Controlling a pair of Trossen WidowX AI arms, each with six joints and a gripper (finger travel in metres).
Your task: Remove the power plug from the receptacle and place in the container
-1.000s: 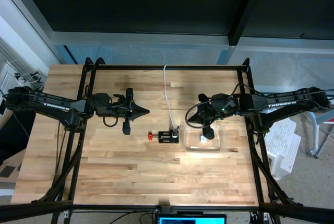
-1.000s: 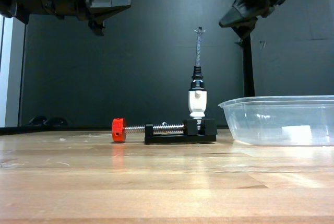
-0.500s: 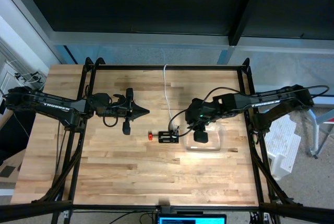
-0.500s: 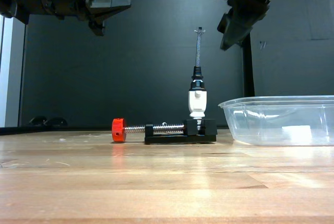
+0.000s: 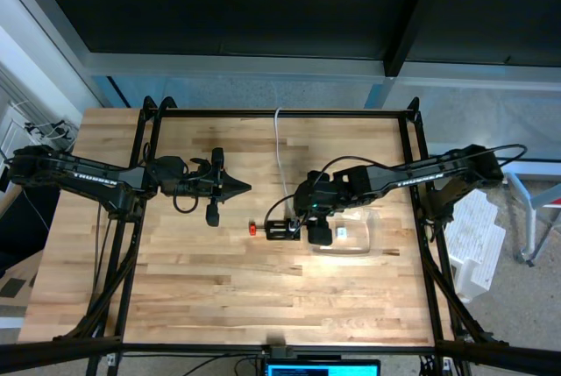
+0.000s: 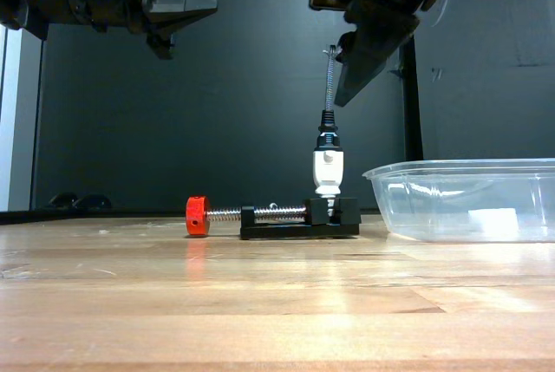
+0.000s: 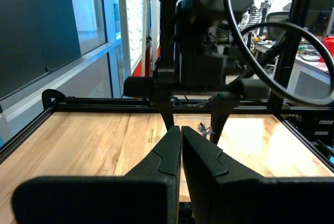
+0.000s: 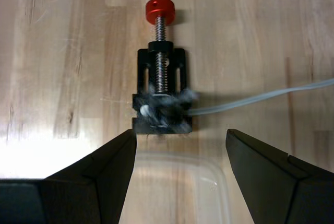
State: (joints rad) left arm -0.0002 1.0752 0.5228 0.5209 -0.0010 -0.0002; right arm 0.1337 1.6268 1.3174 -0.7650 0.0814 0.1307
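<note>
Just below parted right jaws, power plug (image 6: 327,140) (socketed), left jaws aloft

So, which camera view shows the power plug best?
The low view: the power plug stands upright in the receptacle, near the open right gripper. The right wrist view shows it blurred, end-on; the high view barely. The shut left gripper hangs far left.

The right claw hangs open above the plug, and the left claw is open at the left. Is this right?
No. The left wrist view shows the left claw, at the left, shut. The right claw does hang open above the plug.
</note>
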